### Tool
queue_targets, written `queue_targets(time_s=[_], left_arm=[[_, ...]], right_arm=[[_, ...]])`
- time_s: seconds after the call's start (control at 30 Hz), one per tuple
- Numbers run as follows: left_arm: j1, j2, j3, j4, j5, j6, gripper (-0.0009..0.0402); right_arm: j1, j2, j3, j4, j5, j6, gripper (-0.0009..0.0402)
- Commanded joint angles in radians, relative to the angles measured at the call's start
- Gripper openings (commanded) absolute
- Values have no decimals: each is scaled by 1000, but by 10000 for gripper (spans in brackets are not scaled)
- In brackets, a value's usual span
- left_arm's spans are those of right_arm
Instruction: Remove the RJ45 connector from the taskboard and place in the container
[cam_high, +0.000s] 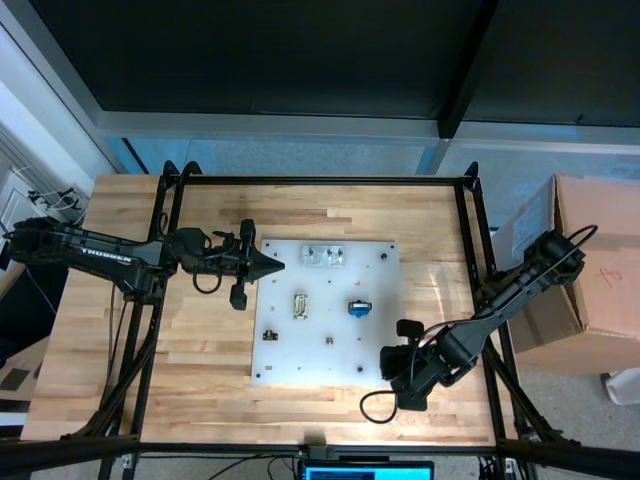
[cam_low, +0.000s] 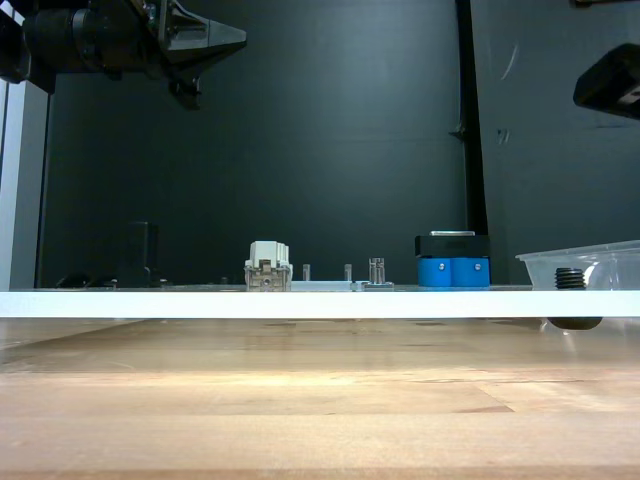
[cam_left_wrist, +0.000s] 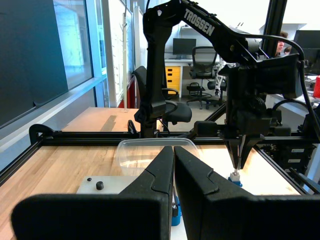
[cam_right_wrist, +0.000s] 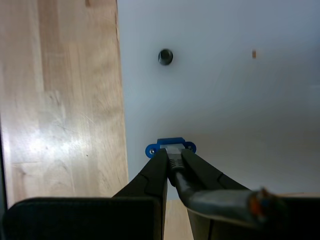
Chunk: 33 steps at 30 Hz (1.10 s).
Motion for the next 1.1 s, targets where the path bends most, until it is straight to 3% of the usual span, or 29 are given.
queue_targets(time_s=[0.03,0.5,1.1], left_arm=[[0,0,0,0,0,0,0],[0,0,0,0,0,0,0],[0,0,0,0,0,0,0]], right_arm=[[-2,-17,3,-2,1,-1,0],[-34,-72,118,-123,-2,-2,0],[-82,-98,117,-170,-1,-28,4]])
